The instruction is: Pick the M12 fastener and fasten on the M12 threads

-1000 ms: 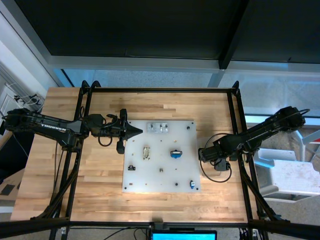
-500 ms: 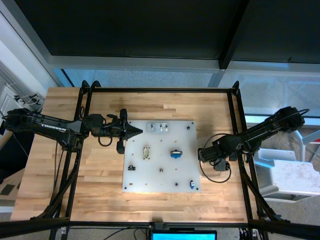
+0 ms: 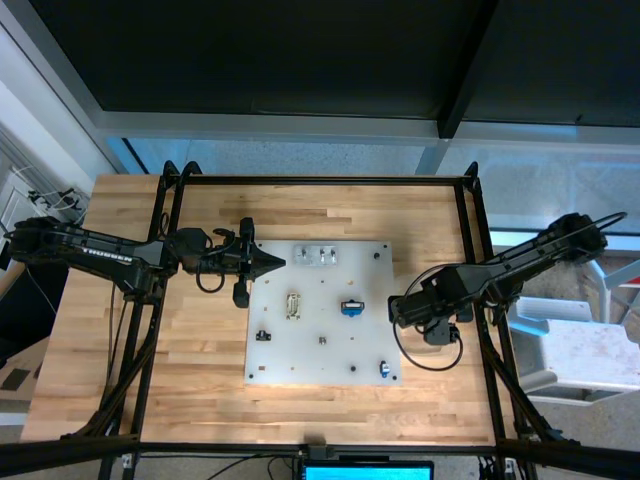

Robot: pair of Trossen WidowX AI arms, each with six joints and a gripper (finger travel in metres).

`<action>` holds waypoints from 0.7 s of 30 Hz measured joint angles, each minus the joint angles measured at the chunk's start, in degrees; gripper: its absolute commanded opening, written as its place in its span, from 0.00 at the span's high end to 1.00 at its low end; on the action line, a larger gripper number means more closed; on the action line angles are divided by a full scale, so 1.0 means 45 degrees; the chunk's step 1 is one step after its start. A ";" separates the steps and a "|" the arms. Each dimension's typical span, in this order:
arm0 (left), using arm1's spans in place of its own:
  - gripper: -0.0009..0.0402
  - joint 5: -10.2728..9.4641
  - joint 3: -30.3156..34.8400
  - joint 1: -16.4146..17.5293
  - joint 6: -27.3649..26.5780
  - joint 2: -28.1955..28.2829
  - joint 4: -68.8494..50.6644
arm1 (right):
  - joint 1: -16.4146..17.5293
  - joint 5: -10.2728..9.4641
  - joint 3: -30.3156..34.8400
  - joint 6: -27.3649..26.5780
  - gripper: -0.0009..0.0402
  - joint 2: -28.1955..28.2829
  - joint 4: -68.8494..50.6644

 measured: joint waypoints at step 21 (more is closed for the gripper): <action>0.98 0.0000 0.0005 0.0000 0.0000 0.0000 -0.0005 | 0.0835 -0.0044 0.6921 0.0539 0.92 0.5979 -0.0627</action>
